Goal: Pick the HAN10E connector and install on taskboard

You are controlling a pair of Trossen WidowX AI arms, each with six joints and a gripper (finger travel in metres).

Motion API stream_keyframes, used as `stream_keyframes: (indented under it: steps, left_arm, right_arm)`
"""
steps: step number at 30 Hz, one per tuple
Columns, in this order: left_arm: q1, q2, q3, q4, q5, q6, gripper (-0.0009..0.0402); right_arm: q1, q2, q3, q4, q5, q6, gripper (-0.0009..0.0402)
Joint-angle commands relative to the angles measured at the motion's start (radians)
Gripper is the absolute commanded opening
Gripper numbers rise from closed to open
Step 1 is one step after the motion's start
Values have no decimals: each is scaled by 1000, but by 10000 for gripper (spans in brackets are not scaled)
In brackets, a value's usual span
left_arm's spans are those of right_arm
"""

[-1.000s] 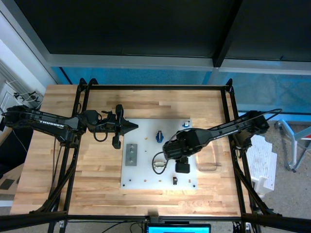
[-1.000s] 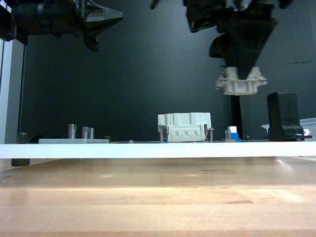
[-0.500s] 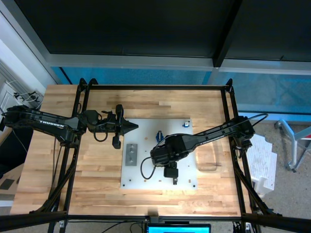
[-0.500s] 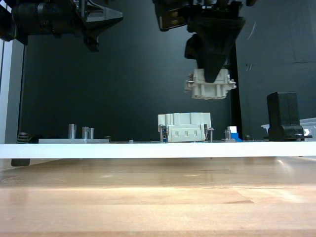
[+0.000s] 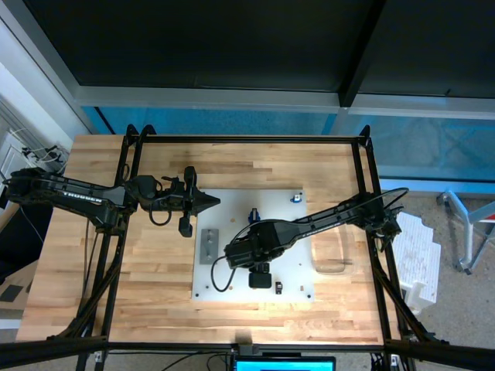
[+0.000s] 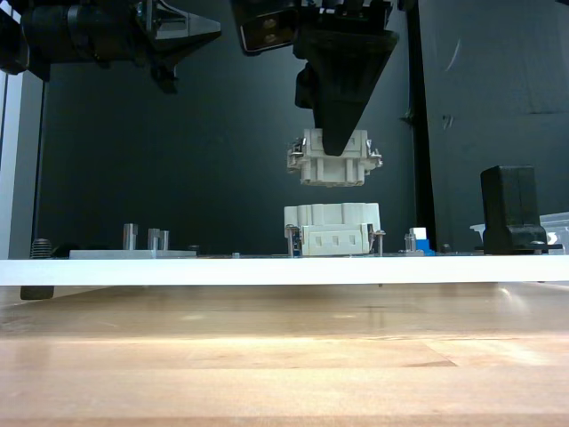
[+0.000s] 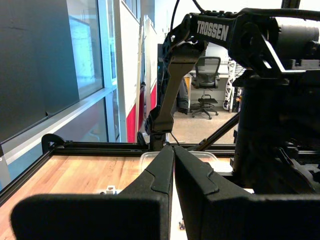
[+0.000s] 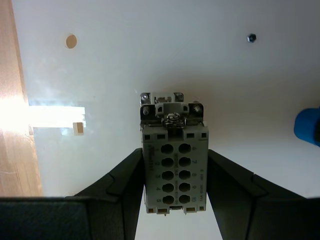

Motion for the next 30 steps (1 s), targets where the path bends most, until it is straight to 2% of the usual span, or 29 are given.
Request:
stream_keyframes:
  steps: [1,26,29,30]
  left_arm:
    - [0,0,0,0,0,0,1]
    - [0,0,0,0,0,0,1]
    - [0,0,0,0,0,0,1]
    - [0,0,0,0,0,0,1]
  right_arm:
    - [1,8,0,3,-1,1,25]
    - [6,11,-17,27,1,1,25]
    - [6,24,-17,29,-6,2,25]
    - [6,27,-17,34,-19,0,25]
